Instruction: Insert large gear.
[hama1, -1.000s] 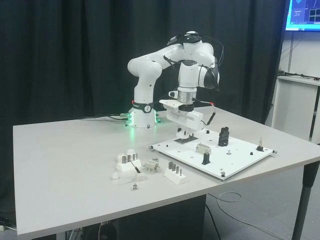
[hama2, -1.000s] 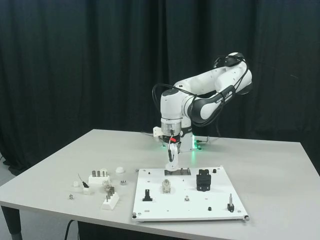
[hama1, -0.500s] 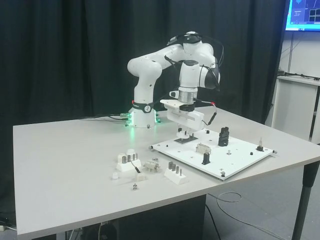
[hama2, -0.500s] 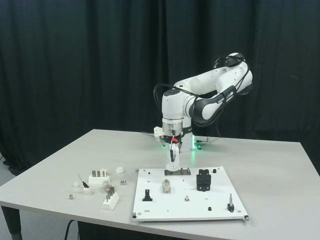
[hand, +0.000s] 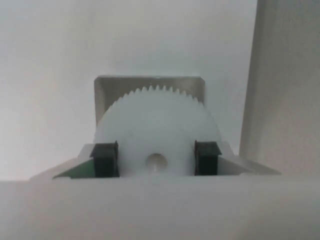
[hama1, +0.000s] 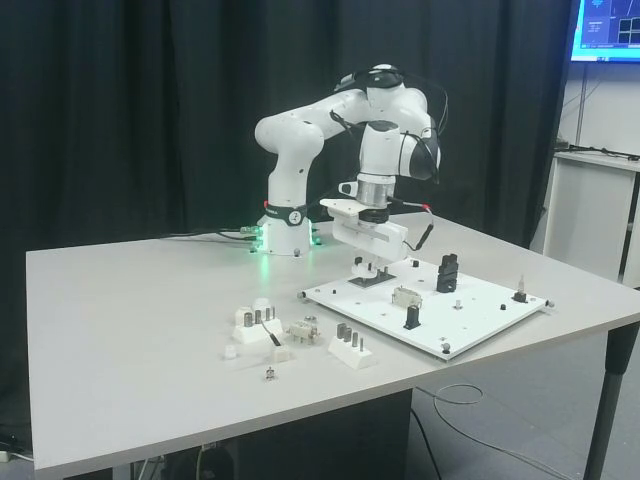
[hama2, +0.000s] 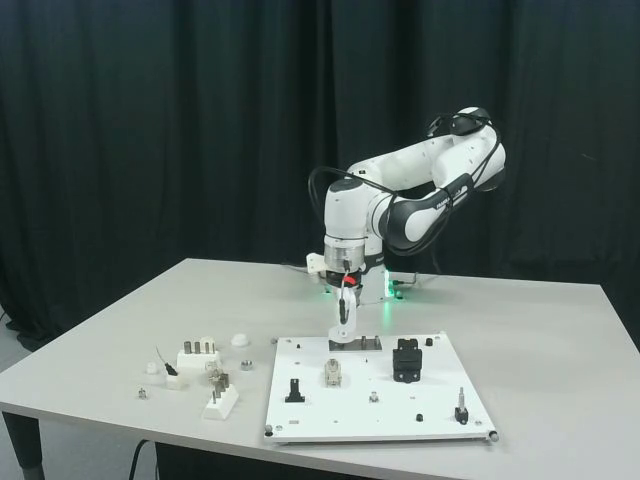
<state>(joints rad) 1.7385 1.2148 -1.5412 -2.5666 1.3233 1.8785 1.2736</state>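
Note:
The large white gear (hand: 157, 131) is toothed and has a small hole at its middle. My gripper (hand: 156, 159) is shut on it, with one black pad (hand: 105, 159) on each side. Right behind the gear lies a grey plate (hand: 149, 85) on the white board (hand: 50, 75). In the room views the gripper (hama1: 364, 266) (hama2: 343, 333) hangs just above that grey plate (hama1: 368, 281) (hama2: 356, 344), at the far edge of the white board (hama1: 480, 320) (hama2: 380, 412). Whether the gear touches the plate is hidden.
On the board stand a black block (hama1: 447, 272) (hama2: 406, 360), a small black bracket (hama1: 411, 319) and a few pegs. Beside the board on the grey table sit white holders with grey parts (hama1: 256, 320) (hama2: 198, 355) (hama1: 352, 345). The arm's base (hama1: 284, 235) glows green.
The arm's wrist has edged slightly sideways above the grey plate. The gear stays held between the fingers.

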